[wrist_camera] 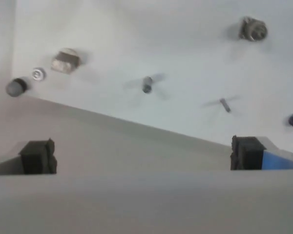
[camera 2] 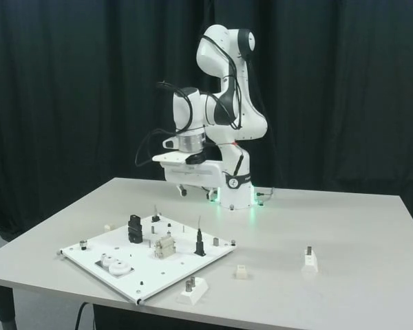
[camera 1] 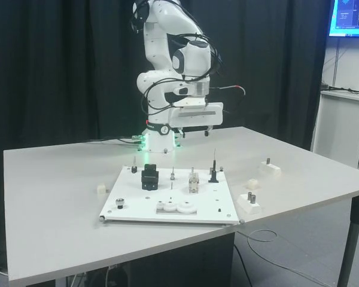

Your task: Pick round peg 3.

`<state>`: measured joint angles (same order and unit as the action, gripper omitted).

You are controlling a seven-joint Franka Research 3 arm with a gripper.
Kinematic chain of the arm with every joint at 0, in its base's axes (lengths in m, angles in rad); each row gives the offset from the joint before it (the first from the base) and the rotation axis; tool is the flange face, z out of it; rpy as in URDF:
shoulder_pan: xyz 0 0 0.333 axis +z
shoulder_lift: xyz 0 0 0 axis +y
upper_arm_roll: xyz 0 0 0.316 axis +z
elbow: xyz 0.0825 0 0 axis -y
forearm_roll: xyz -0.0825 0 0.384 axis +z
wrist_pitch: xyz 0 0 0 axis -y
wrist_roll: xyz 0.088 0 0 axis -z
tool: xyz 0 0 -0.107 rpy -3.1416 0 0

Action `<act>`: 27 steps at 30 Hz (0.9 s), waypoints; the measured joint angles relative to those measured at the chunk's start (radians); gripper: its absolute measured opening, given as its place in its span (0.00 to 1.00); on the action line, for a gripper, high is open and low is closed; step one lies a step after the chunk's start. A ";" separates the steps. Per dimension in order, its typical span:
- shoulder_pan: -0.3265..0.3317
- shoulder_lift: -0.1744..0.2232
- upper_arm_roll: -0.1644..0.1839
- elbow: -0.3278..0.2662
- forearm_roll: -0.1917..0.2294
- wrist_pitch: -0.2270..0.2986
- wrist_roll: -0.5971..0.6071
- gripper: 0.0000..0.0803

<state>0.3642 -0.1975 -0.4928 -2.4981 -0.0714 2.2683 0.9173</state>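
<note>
My gripper (camera 1: 194, 130) hangs high over the back of the table, close to the arm's base and well behind the white board (camera 1: 137, 202). In the wrist view its black fingertips (wrist_camera: 37, 157) stand wide apart, open, with nothing between them. Several small upright pegs stand on the board: a short round one (wrist_camera: 146, 84), a thin one (wrist_camera: 225, 105) and a grey stub (wrist_camera: 15, 87). From the room, pegs show at the board's back (camera 1: 173, 174). I cannot tell which of them is round peg 3. The second room view shows the gripper (camera 2: 196, 191) above and behind the board (camera 2: 89, 258).
On the board stand a black block (camera 1: 149, 178), a tall black pin (camera 1: 213, 173) and white gears (camera 1: 178, 207). Small white blocks lie off the board on the table (camera 1: 252, 183), (camera 1: 249, 202), (camera 1: 269, 167), (camera 1: 102, 189). The table's front edge runs just below the board.
</note>
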 joint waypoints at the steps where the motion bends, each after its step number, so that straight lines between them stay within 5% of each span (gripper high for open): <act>1: 0.002 0.003 0.001 0.002 0.005 0.008 -0.009 1.00; 12: 0.039 0.078 0.010 0.047 0.085 0.131 -0.052 1.00; 27: 0.049 0.249 0.062 0.180 0.158 0.261 -0.052 1.00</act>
<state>0.4128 0.0510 -0.4311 -2.3184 0.0869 2.5292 0.8653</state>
